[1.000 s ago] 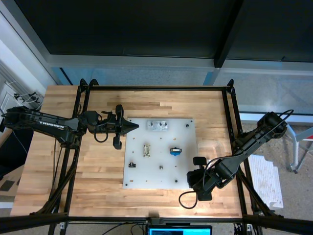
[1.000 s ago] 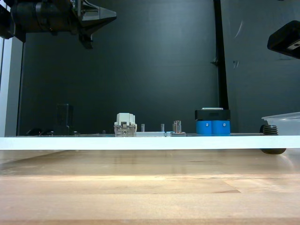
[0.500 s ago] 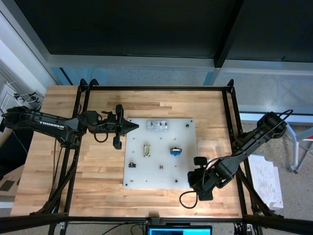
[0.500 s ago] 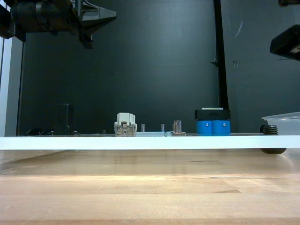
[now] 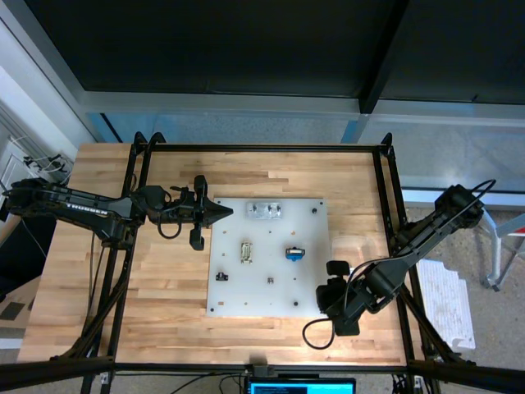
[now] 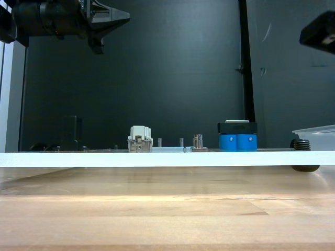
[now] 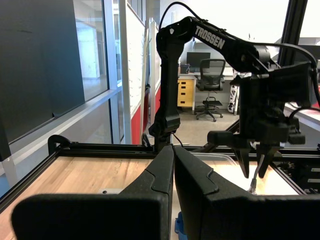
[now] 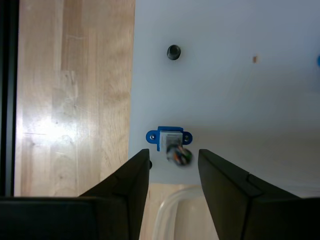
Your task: Pick the RJ45 connector and install on taskboard
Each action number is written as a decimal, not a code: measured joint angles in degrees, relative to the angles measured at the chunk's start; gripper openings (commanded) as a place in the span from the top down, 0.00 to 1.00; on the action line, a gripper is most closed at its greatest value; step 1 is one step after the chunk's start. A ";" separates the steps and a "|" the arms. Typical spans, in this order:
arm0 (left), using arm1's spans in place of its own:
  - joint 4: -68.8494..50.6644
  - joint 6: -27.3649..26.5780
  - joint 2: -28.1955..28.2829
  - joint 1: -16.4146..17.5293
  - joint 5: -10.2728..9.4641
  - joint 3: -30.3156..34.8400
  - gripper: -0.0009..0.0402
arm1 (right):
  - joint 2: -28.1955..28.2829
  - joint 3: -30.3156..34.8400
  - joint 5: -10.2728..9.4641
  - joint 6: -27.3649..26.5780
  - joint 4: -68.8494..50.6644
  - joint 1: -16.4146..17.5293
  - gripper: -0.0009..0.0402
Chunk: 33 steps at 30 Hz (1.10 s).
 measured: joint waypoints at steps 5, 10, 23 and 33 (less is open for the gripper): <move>0.00 -0.02 0.00 0.00 0.00 0.02 0.98 | -1.31 2.05 0.00 0.02 -3.28 0.00 0.55; 0.00 -0.02 0.00 0.00 0.00 0.00 0.98 | -2.89 2.73 0.00 0.07 -3.91 0.00 0.53; 0.00 0.00 0.00 0.00 0.00 0.02 0.98 | -3.87 2.73 -0.52 0.35 -4.92 -0.07 0.58; 0.00 0.00 0.00 0.00 0.00 0.02 0.98 | -10.21 2.73 -1.90 -5.75 -7.34 -8.72 0.77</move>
